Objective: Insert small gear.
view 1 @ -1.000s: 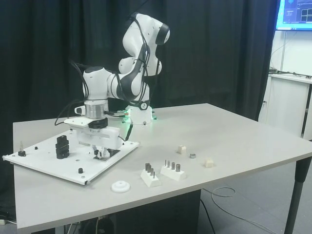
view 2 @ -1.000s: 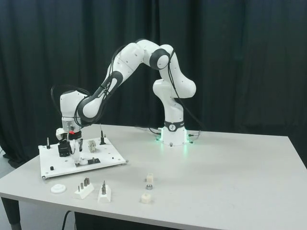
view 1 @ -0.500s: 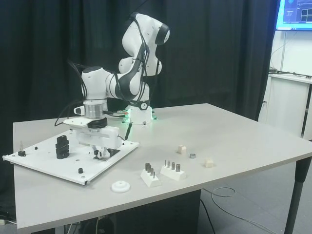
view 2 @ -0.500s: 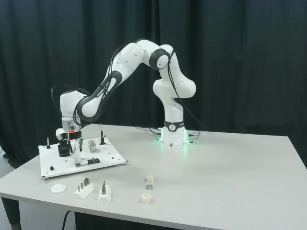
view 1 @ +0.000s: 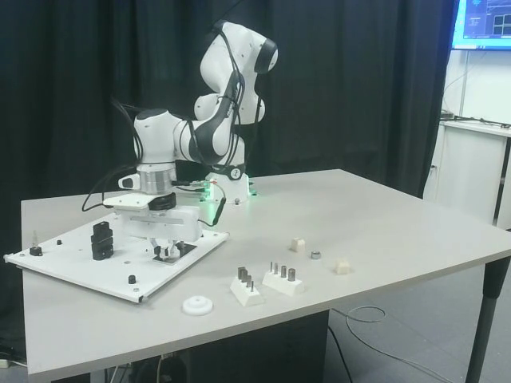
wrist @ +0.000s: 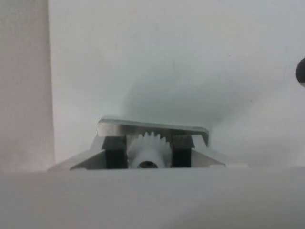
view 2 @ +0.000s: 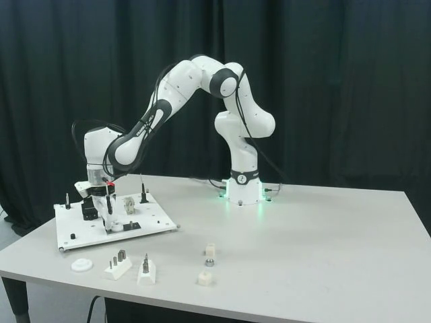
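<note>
- A small white toothed plastic gear sits on the flat white assembly board, seemingly on its peg, which would explain its staying upright unaided.
- The black-padded two-finger gripper flanks the gear, its pads at the teeth; whether they clamp it cannot be told.
- On the grey table beside the board lies a larger white gear, unused.

Lower half of small gear is hidden behind the hand's body in the wrist view. A black object is cut off by that picture's edge. Gear cannot be resolved in either room view.
</note>
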